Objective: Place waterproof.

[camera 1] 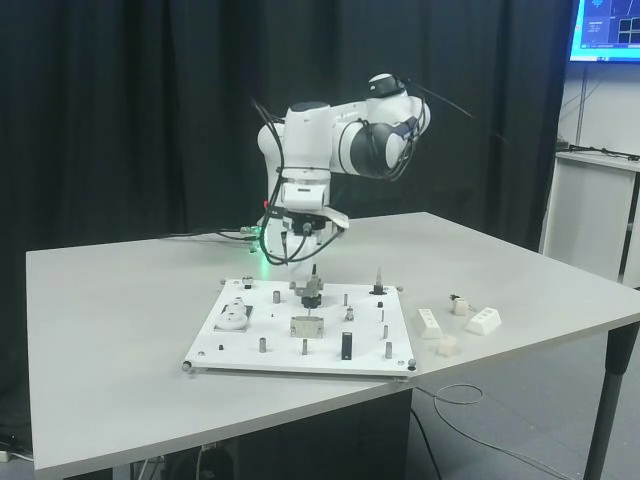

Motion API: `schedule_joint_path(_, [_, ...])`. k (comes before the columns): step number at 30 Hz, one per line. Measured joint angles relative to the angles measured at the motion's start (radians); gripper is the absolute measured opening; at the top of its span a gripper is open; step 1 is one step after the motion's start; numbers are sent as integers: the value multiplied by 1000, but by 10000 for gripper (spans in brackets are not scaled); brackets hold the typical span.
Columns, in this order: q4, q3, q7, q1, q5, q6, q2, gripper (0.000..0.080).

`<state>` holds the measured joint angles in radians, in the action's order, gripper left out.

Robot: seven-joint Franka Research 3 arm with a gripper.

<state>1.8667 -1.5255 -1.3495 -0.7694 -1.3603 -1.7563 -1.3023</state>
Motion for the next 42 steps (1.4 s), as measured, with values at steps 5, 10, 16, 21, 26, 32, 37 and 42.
schedule_joint_path(5, [0,-1,0,0,0,1,0,317])
schedule_joint_path(10, [0,-1,0,1,0,1,0,317])
schedule_joint_path(16, [0,-1,0,1,0,1,0,317])
schedule_joint_path(21, [-2,-1,2,1,0,1,0,317])
schedule_joint_path(26, [-5,-1,4,1,0,2,0,317])
schedule_joint_path(32, [-10,-1,12,1,0,4,0,317])
schedule_joint_path(37, [-15,-1,17,1,0,6,0,317])
schedule_joint_path(42, [-21,-1,25,1,0,9,0,317])
